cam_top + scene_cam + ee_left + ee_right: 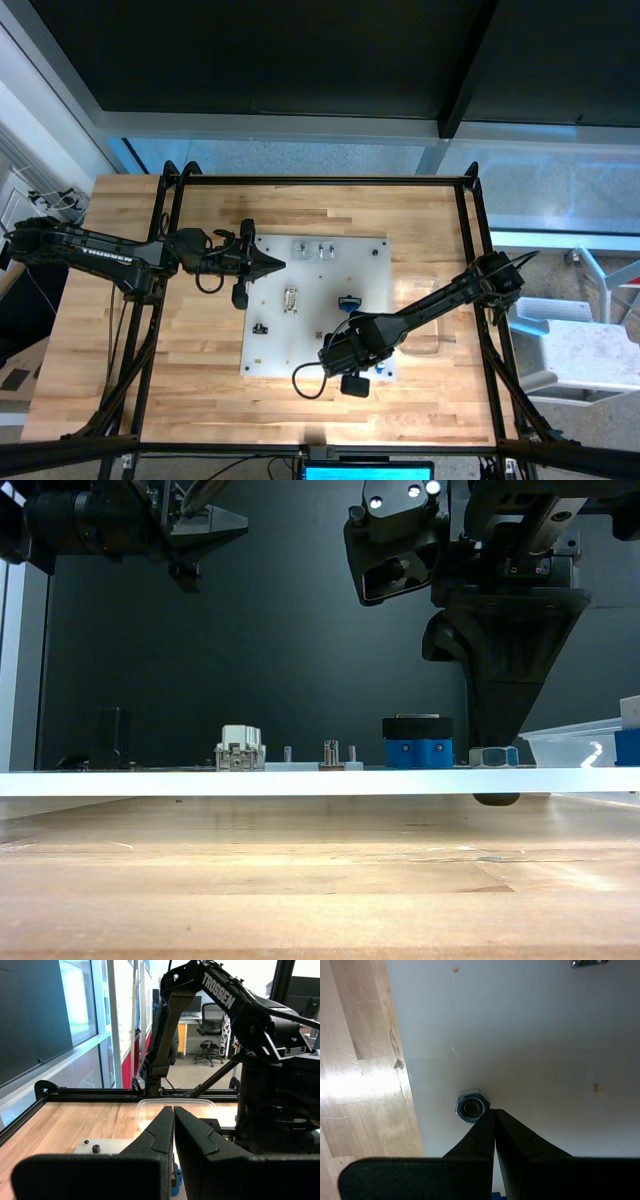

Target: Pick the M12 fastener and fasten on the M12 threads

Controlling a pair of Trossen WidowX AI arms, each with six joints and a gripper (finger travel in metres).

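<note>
1. The right gripper [495, 1110] points straight down at the white board [545, 1035], its 2 fingers pressed together on nothing, tips just beside the nut [472, 1107].
2. The silver nut sits low on its stud near the board's near right edge, a dark core filling its hole.
3. In the low view a blue block with a black cap [418, 742] stands just left of the nut, and a clear tray [575, 745] lies to the right.
4. The left gripper [173, 1108] hangs high over the board's far left side, fingers together and empty.
5. The board rests on a wooden table [150, 350].
</note>
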